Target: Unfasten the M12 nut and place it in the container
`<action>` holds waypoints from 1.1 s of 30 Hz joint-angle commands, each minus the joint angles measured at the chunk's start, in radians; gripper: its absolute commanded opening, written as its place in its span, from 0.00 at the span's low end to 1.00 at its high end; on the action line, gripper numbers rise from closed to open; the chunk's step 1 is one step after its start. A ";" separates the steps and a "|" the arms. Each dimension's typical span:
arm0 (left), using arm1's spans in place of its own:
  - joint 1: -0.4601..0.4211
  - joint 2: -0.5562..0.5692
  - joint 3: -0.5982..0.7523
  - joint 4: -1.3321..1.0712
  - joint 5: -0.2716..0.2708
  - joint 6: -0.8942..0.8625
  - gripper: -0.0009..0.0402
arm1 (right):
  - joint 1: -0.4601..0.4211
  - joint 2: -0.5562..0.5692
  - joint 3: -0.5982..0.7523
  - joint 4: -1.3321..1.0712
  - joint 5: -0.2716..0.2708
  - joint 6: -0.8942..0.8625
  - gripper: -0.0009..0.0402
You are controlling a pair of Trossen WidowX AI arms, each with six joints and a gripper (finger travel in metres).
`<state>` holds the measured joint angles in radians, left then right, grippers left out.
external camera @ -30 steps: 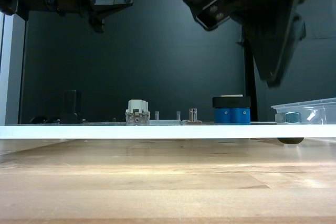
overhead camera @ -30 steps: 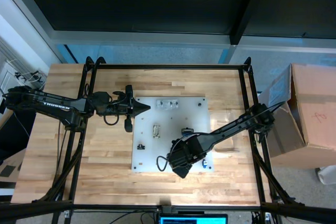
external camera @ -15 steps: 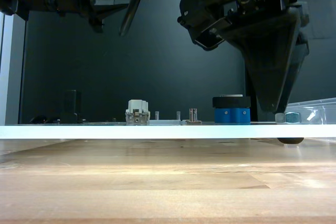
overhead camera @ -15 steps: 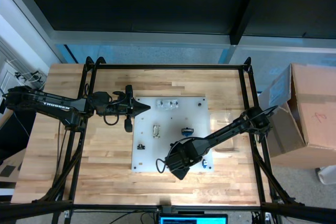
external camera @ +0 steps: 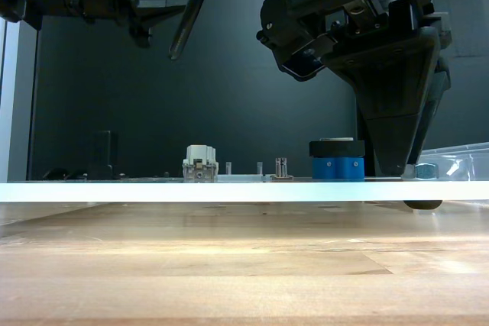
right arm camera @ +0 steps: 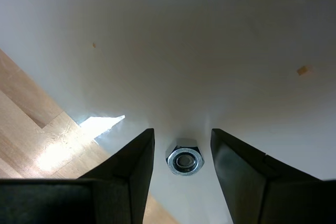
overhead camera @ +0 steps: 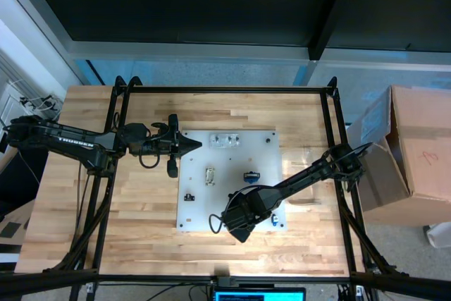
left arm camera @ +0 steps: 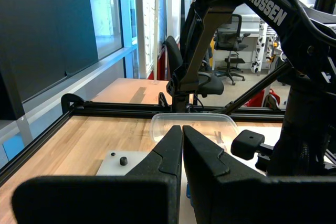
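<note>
Wooden table (overhead camera: 141, 209) bears the white board (overhead camera: 229, 174), nut (right arm camera: 184, 161) on its stud at five o'clock, seemingly not yet unscrewed; right gripper (right arm camera: 182, 132) straddles it, jaws apart; left gripper (left arm camera: 182, 127) hovers closed at nine o'clock; container (left arm camera: 220, 127) awaits.

TROSSEN stands in white capitals on the black link of the right arm (left arm camera: 265, 4), out beyond the left gripper (left arm camera: 182, 128). Small white lettering along the left arm (overhead camera: 70, 142), behind that gripper, seems the same word. The red scrawl on the cardboard box (overhead camera: 416, 153) is unreadable.
</note>
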<state>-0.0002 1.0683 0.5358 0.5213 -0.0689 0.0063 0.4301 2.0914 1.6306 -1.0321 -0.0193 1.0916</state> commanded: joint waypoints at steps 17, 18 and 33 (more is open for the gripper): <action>0.000 0.000 0.000 0.000 0.000 0.000 0.02 | 0.002 0.000 -0.011 0.006 -0.007 -0.019 0.03; 0.000 0.000 0.000 0.000 0.000 0.000 0.02 | 0.002 0.000 -0.011 0.006 -0.007 -0.024 0.03; 0.000 0.000 0.000 0.000 0.000 0.000 0.02 | 0.004 -0.002 -0.011 0.006 -0.008 -0.034 0.02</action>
<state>-0.0002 1.0683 0.5358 0.5213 -0.0692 0.0059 0.4328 2.0903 1.6199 -1.0241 -0.0235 1.0573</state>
